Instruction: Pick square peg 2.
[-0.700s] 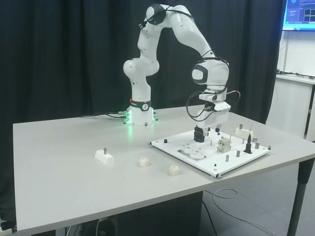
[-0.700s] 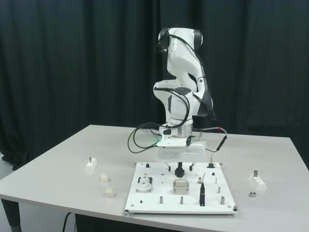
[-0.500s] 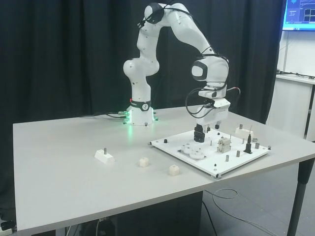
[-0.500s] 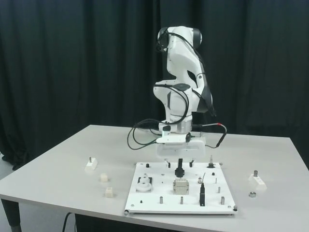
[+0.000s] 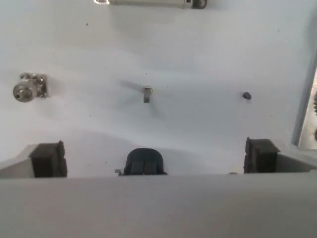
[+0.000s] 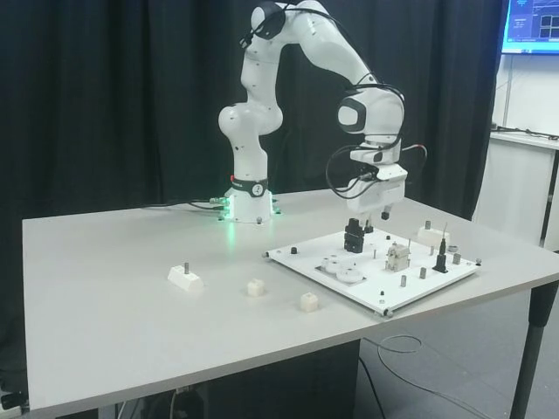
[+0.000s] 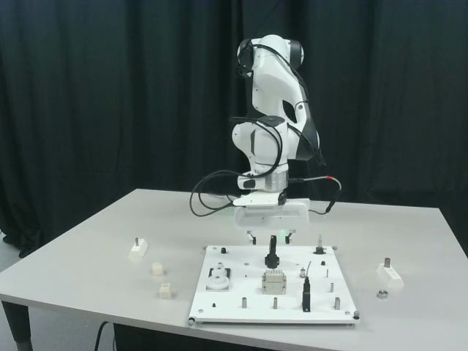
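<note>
My gripper (image 7: 270, 235) hangs open above the white board (image 7: 285, 308), and its fingers hold nothing. In the wrist view the gripper (image 5: 153, 156) shows two black pads (image 5: 47, 158) set wide apart. A black upright peg (image 7: 271, 254) stands on the board directly below the gripper (image 6: 371, 212) and apart from it; the wrist view shows this black peg (image 5: 143, 162) between the pads. Several small grey pegs (image 7: 275, 302) stand near the board's front edge. One thin grey peg (image 5: 146, 93) stands alone on the bare board (image 5: 198, 59). I cannot tell which one is square peg 2.
The board (image 6: 301, 262) also carries white gears (image 7: 217, 276), a small metal assembly (image 7: 273, 281) and a black upright probe (image 7: 307, 292). Three white blocks (image 6: 254, 287) lie on the grey table to its left. Another white block (image 7: 389, 272) sits to its right.
The arm has lifted the gripper straight up from the black peg. The peg stays on the board and the fingers stay open.
</note>
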You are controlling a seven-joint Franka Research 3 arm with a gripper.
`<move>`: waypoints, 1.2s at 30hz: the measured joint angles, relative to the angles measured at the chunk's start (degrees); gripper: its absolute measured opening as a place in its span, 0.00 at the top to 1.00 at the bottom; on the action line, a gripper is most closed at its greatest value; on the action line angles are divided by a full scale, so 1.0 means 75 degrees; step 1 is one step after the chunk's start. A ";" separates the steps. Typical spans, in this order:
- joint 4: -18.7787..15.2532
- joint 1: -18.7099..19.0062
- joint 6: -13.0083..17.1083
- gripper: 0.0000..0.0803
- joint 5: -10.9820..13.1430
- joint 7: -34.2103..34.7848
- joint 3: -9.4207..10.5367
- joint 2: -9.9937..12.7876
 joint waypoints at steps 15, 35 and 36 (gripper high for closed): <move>0.0142 -0.0024 -0.0253 0.00 -0.0241 -0.0003 -0.0138 -0.0189; 0.0523 -0.0472 -0.0934 0.00 -0.0882 -0.0990 -0.0413 -0.0414; 0.0529 -0.0523 -0.0953 0.00 -0.0902 -0.1058 -0.0413 -0.0428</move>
